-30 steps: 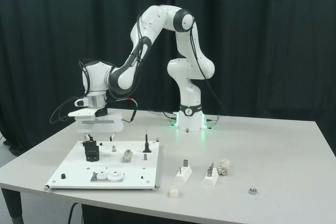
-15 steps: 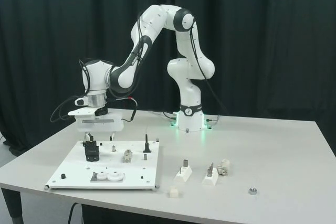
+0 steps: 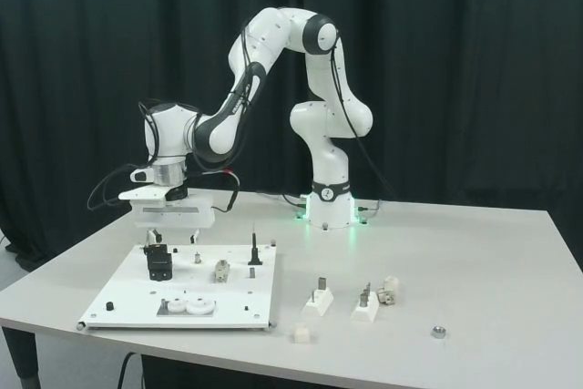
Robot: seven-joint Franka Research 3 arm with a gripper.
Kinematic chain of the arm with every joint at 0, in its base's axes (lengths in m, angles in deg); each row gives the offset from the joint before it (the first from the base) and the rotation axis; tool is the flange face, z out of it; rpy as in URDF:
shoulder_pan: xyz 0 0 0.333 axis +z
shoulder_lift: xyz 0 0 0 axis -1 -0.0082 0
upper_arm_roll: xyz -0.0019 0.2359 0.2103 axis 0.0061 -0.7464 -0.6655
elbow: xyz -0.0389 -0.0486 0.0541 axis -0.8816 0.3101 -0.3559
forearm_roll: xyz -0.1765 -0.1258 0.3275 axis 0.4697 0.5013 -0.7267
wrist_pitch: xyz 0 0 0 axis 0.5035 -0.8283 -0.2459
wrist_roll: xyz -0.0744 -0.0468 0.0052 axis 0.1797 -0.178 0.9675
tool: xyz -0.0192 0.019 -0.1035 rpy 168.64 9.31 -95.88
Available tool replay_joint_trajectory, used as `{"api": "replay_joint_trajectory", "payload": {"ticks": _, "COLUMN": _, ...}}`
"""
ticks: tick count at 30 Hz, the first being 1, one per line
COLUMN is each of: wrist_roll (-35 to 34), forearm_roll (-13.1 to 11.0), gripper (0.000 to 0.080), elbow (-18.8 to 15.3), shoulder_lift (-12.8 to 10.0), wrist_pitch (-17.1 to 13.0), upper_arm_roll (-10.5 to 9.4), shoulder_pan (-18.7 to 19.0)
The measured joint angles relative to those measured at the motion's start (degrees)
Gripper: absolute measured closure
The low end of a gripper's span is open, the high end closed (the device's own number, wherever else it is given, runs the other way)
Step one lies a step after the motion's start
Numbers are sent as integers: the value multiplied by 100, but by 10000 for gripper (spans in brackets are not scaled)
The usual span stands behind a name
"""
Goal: Pick square peg 1.
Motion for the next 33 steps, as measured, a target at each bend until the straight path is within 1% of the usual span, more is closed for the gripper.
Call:
{"api": "replay_joint_trajectory", "payload": {"ticks": 5, "wrist_roll": -194, "forearm_roll": 95, "gripper": 3, "elbow": 3, "shoulder_lift": 27, "wrist_pitch": 41, "upper_arm_roll": 51, "shoulder_pan": 78}}
{"api": "replay_joint_trajectory", "payload": {"ticks": 9, "wrist_roll": -401, "forearm_roll": 169, "gripper": 3, "elbow": 8, "shoulder_lift": 91, "wrist_pitch": 164, "upper_arm_roll": 68, "shoulder_pan": 129}}
{"api": "replay_joint_trajectory", "payload": {"ticks": 11, "wrist_roll": -569, "forearm_roll": 264, "gripper": 3, "elbow": 15, "shoulder_lift": 132, "wrist_pitch": 266, "upper_arm_roll": 72, "shoulder_pan": 151}}
{"api": "replay_joint_trajectory", "payload": {"ticks": 16, "wrist_roll": -1146, "forearm_roll": 598, "gripper": 3, "elbow": 47, "shoulder_lift": 258, "wrist_pitch": 601, "upper_arm_roll": 73, "shoulder_pan": 247}}
{"api": "replay_joint_trajectory", "payload": {"ticks": 20, "wrist_roll": -1504, "forearm_roll": 757, "gripper": 3, "elbow": 62, "shoulder_lift": 363, "wrist_pitch": 807, "upper_arm_roll": 72, "shoulder_pan": 398}}
{"api": "replay_joint_trajectory", "payload": {"ticks": 28, "wrist_roll": -2098, "forearm_roll": 843, "gripper": 3, "elbow": 79, "shoulder_lift": 545, "wrist_pitch": 1018, "upper_arm_roll": 68, "shoulder_pan": 845}}
{"api": "replay_joint_trajectory", "payload": {"ticks": 33, "wrist_roll": -2419, "forearm_roll": 852, "gripper": 3, "elbow": 107, "shoulder_lift": 632, "wrist_pitch": 1044, "upper_arm_roll": 63, "shoulder_pan": 1170}}
